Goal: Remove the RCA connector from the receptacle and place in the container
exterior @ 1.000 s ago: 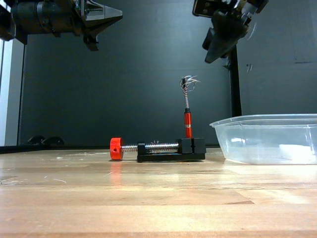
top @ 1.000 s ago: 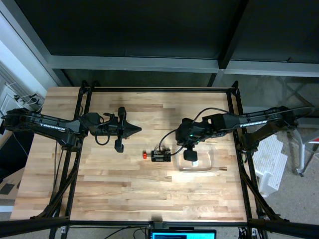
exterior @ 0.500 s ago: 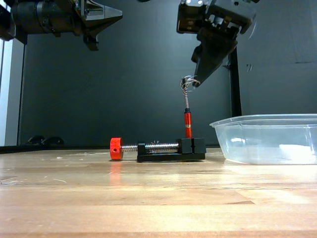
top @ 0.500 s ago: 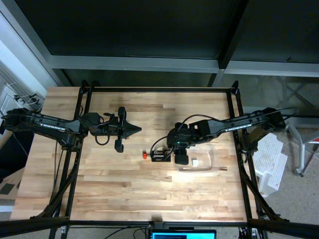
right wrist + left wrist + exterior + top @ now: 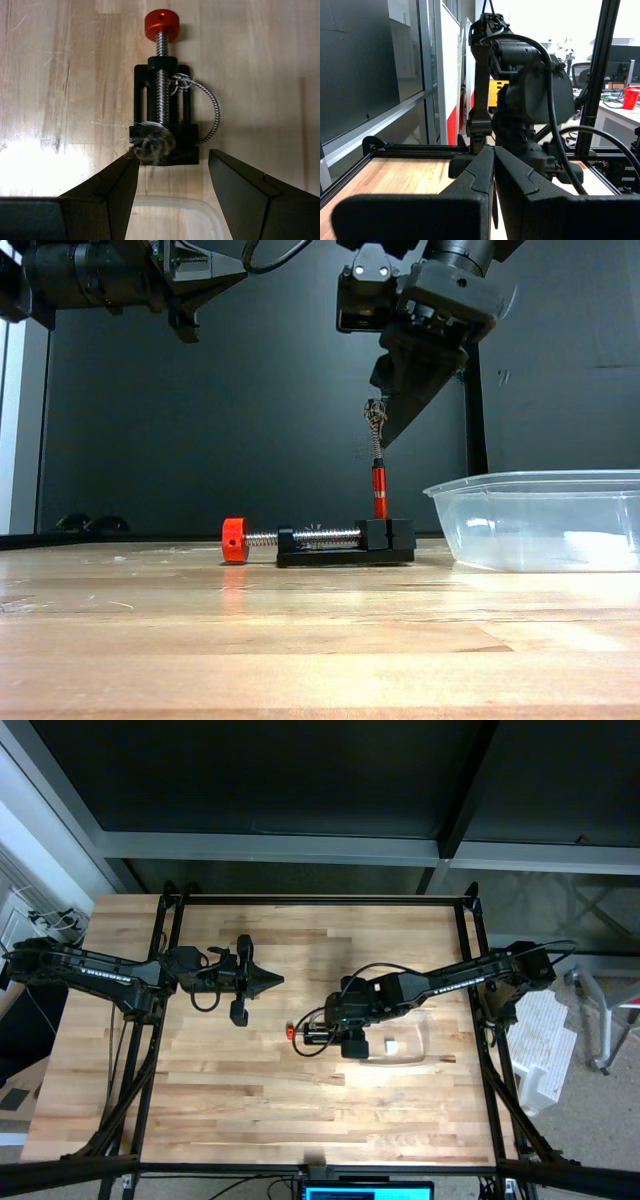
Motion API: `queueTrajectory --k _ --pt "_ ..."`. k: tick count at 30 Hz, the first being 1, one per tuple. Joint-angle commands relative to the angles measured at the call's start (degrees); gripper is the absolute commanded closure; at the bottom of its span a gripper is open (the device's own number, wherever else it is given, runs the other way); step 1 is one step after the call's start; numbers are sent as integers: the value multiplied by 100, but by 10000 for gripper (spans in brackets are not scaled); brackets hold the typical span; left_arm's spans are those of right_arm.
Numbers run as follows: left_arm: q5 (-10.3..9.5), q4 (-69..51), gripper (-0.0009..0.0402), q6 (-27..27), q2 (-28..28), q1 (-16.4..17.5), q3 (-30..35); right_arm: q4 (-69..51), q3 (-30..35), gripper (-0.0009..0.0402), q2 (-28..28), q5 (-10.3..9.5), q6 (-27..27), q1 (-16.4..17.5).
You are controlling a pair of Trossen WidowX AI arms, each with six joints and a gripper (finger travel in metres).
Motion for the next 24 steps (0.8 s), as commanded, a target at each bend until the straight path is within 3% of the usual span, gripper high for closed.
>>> queueTrajectory --k 1,18,24 --pt "2 0 393 0 0 0 0 39 -4 200 98 -17 -31 17" --pt "2 0 393 0 0 0 0 363 -229 201 153 13 -31 44" --pt "2 0 393 0 0 2 0 496 -251 201 155 111 -96 42"
